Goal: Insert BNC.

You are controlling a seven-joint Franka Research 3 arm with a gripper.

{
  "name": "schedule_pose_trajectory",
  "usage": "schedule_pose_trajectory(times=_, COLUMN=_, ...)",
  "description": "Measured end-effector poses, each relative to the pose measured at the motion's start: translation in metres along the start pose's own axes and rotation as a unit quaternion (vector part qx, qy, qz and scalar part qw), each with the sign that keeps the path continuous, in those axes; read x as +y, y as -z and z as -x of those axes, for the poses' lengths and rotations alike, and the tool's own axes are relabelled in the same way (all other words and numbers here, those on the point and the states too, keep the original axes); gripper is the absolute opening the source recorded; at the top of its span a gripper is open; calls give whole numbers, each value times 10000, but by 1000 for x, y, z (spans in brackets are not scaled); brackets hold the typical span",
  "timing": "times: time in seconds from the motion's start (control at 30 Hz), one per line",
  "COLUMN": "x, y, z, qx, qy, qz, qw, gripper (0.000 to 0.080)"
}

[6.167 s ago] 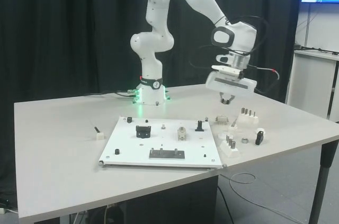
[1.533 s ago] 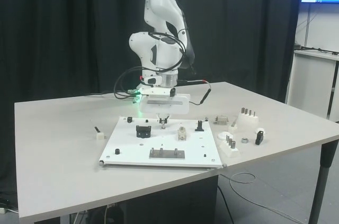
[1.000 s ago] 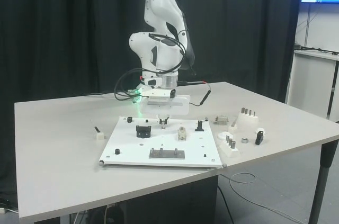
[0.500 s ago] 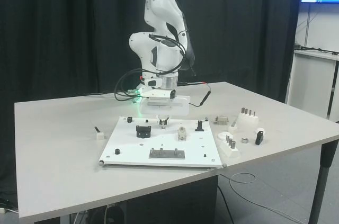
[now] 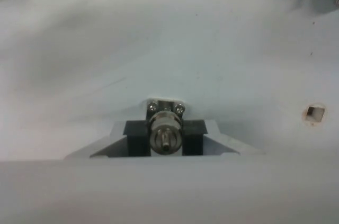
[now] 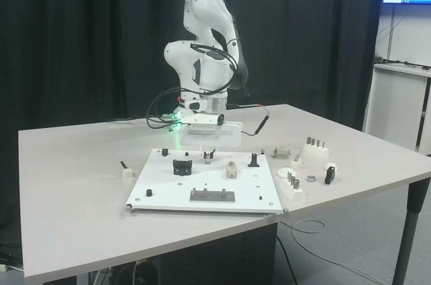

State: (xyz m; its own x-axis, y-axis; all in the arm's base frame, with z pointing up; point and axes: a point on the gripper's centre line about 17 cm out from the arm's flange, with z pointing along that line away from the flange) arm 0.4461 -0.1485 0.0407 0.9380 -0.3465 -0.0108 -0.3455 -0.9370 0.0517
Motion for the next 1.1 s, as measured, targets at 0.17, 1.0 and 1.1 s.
schedule_pose_trajectory(times=0.17, x=0, y=0, z=1, qx=-9, qy=1, qz=1, qw=10000, gripper=125)
schedule_pose_trajectory(times=1.0, x=1, y=-3, z=5, qx=-78, qy=-2, qz=11, qw=10000, gripper=125)
schedule_pose_trajectory(times=1.1, x=1, y=-3, z=5, qx=-76, qy=-2, qz=11, qw=10000, gripper=125)
